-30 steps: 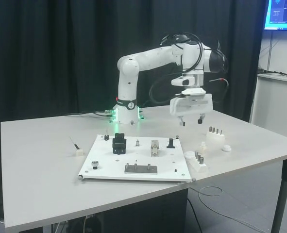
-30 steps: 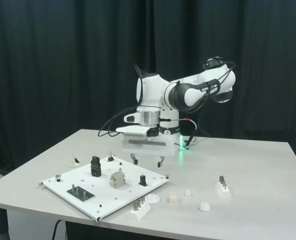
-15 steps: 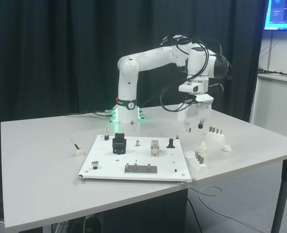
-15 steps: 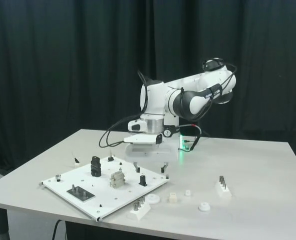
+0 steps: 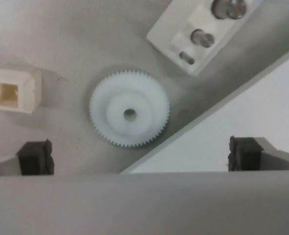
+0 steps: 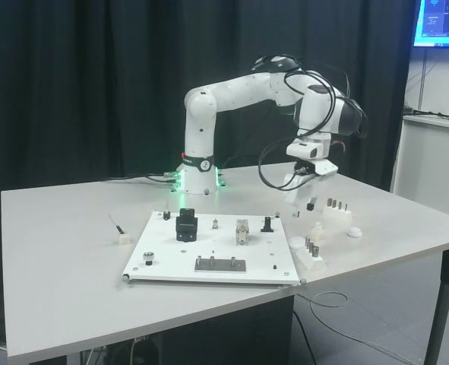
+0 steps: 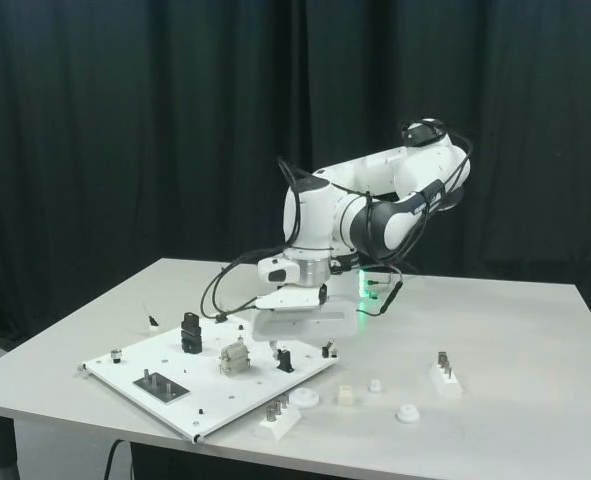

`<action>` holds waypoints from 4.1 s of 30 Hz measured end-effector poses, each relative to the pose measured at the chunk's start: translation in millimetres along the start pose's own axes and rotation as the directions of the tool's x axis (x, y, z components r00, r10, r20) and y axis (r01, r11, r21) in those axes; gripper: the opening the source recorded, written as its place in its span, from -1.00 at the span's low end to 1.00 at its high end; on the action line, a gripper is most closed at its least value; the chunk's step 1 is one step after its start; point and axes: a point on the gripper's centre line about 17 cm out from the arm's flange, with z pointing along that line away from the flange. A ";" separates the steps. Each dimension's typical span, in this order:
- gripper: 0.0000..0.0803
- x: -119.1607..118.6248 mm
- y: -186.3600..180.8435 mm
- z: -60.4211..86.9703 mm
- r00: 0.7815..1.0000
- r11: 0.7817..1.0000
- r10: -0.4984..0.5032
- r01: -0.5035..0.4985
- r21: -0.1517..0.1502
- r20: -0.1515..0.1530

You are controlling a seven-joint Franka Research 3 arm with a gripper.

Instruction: Pick large gear.

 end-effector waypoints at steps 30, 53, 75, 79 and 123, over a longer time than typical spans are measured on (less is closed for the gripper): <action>0.99 -14.8 -12.2 43.7 0.997 0.999 -0.026 0.023 0.033 0.072; 0.99 -7.9 -12.7 57.1 0.997 0.999 -0.037 0.037 0.015 0.060; 0.99 -7.9 -14.5 66.3 0.997 0.999 -0.038 0.037 0.018 0.061; 0.99 -8.7 -15.3 69.0 0.997 0.999 -0.038 0.036 0.022 0.063; 0.58 -12.0 -19.2 85.2 0.998 0.999 -0.012 0.009 0.040 0.070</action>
